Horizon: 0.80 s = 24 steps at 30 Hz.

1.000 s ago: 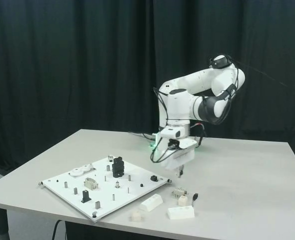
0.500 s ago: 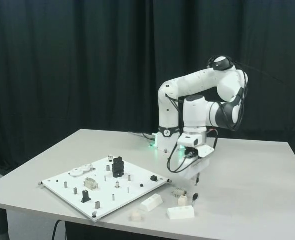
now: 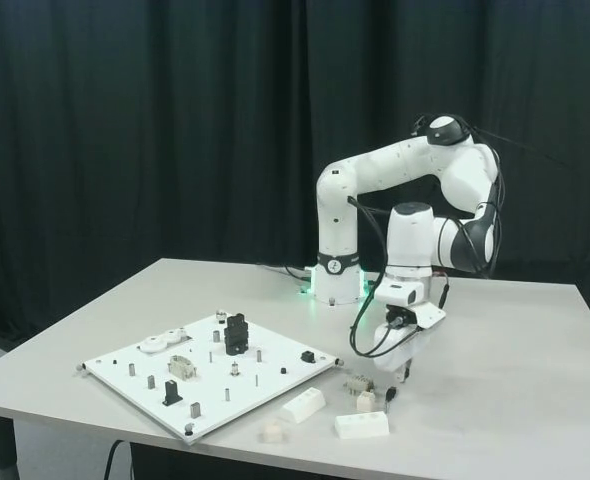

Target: Place Ethernet.

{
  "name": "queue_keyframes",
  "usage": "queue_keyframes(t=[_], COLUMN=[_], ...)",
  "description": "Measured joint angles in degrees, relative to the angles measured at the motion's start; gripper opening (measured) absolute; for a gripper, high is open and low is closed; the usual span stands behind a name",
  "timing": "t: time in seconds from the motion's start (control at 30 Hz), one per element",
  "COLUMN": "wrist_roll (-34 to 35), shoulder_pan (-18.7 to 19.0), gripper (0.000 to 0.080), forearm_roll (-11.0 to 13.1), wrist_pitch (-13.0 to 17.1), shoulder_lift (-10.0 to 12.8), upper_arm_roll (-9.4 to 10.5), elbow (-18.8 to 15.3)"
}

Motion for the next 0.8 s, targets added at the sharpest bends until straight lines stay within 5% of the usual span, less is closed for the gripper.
queue_keyframes(t=[0.2,0.23,0.43,0.47,0.57,0.6,0.8], wrist_roll=[2.3,2.8,4.1,4.2,4.8,5.0,5.5], shoulder_pan=[0.1,0.1,0.1,0.1,0.1,0.1,0.1], gripper=[0.0077,0.0277,0.0277,0.0613,0.0613,0.0765,0.0791], forearm_roll=[-0.7,-0.8,-1.3,-1.5,-2.2,-2.3,-3.1], wrist_pitch=[0.2,0.2,0.2,0.2,0.2,0.2,0.2], shoulder_lift=[0.0,0.0,0.0,0.0,-0.1,-0.1,-0.1], upper_arm_roll=[0.38,0.38,0.27,0.22,0.10,0.06,-0.23], elbow=[0.4,0.5,1.1,1.1,1.4,1.5,1.9])
